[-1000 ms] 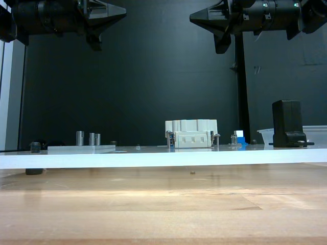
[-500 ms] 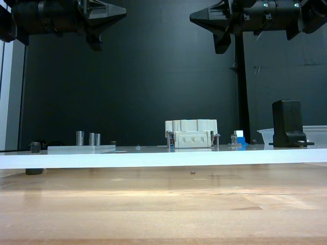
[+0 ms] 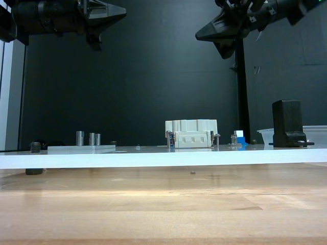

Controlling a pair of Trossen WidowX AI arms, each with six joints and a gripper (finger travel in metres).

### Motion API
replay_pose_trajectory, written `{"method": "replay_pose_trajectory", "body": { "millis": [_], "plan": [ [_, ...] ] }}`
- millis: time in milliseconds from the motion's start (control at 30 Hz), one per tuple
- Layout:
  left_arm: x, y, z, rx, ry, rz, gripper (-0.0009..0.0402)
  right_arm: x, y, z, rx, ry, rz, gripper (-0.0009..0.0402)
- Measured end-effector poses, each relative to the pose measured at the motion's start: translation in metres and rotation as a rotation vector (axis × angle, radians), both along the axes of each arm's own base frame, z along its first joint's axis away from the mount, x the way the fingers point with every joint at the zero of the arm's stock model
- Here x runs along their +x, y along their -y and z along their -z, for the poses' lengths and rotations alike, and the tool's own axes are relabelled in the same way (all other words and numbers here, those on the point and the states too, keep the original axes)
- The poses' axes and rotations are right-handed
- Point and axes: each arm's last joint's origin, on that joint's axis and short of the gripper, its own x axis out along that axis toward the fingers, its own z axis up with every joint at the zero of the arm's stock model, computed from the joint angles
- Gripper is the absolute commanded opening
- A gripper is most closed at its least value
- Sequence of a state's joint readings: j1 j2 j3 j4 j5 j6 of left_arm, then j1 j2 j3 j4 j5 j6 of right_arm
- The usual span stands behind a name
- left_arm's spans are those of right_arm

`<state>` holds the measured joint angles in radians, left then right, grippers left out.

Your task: Pick the 16mm bar from the taskboard and place it in the container

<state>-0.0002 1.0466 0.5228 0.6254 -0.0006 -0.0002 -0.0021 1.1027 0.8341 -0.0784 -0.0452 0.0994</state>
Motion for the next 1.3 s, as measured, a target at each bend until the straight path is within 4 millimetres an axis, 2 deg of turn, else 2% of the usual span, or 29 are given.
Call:
{"method": "replay_pose_trajectory", "body": {
  "millis": [567, 1033, 1300],
  "plan": [
    [0.000, 0.000, 0.000, 0.000, -0.001, 0.000, 0.0000, -0.012, -0.006, -0.035, -0.056, -0.365, 0.053, 0.0000],
    [0.000, 0.000, 0.000, 0.000, 0.000, 0.000, 0.0000, 0.013, -0.032, -0.029, -0.073, -0.705, -0.010, 0.0000],
    [0.000, 0.000, 0.000, 0.000, 0.000, 0.000, 0.0000, 0.021, -0.050, -0.025, -0.068, -0.773, -0.036, 0.0000]
  ]
}}
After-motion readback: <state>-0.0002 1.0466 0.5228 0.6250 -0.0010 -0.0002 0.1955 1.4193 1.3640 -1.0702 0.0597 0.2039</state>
